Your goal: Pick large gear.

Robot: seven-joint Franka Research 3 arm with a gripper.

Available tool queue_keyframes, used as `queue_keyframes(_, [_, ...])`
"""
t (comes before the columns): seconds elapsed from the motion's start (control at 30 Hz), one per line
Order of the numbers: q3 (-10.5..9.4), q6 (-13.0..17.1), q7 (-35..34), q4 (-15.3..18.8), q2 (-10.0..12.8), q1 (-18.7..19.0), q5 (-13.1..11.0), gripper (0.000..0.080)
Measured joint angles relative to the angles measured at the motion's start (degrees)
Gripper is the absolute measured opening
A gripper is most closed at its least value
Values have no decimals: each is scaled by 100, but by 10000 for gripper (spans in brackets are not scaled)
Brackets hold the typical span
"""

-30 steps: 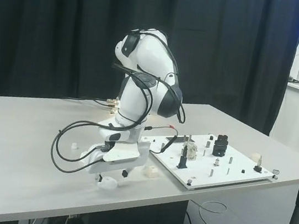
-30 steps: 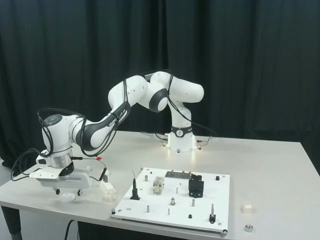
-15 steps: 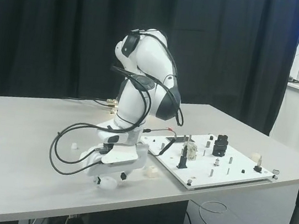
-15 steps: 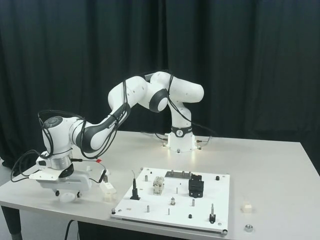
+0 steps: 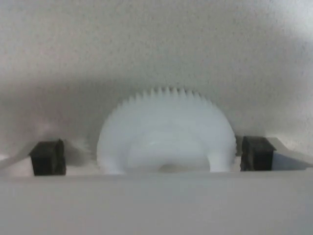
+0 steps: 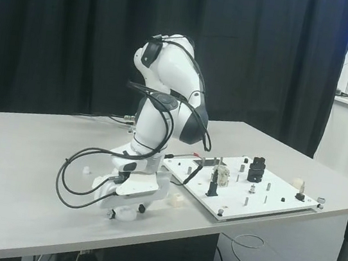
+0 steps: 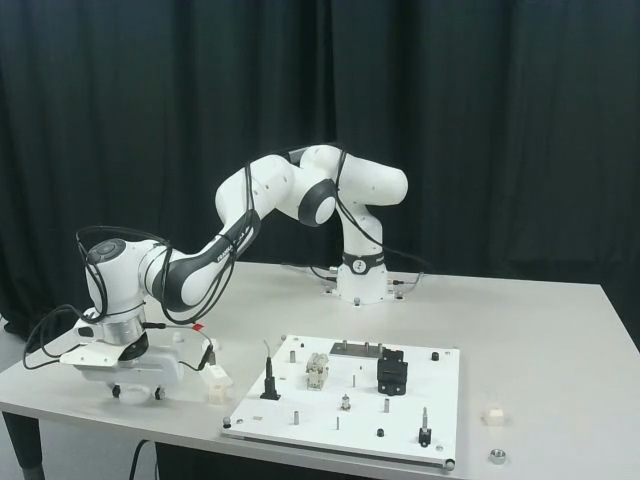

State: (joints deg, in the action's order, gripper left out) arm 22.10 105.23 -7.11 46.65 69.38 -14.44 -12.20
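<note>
The large gear [image 5: 166,132] is white and toothed and lies flat on the grey table. In the wrist view it sits between my two black fingertips [image 5: 48,157], with a gap on each side. My gripper [image 5: 152,155] is open and straddles the gear without touching it. In the first room view the gripper [image 6: 125,213] is down at table level near the table's front edge, and the gear [image 6: 126,215] only peeks out beneath the hand. The second room view shows the gripper [image 7: 137,391] low at the table's front left corner.
A small white block [image 6: 177,200] lies just beside the hand. The white assembly board [image 6: 243,189] with pegs and black parts lies beyond it. A black cable loop [image 6: 73,181] hangs from the wrist onto the table. The table's front edge [image 6: 146,234] is close.
The hand has come down from a little above the gear to table level, so its fingers now stand on either side of the gear. The gear has stayed in place.
</note>
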Motion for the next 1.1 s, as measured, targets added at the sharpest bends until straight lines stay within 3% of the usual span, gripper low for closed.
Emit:
queue_keyframes(0.7, [13,-8,0,7,0,-18,0,782])
queue_keyframes(0.73, [12,-8,0,7,0,-18,0,599])
queue_keyframes(1.1, [11,-25,140,-1,-2,-2,0,599])
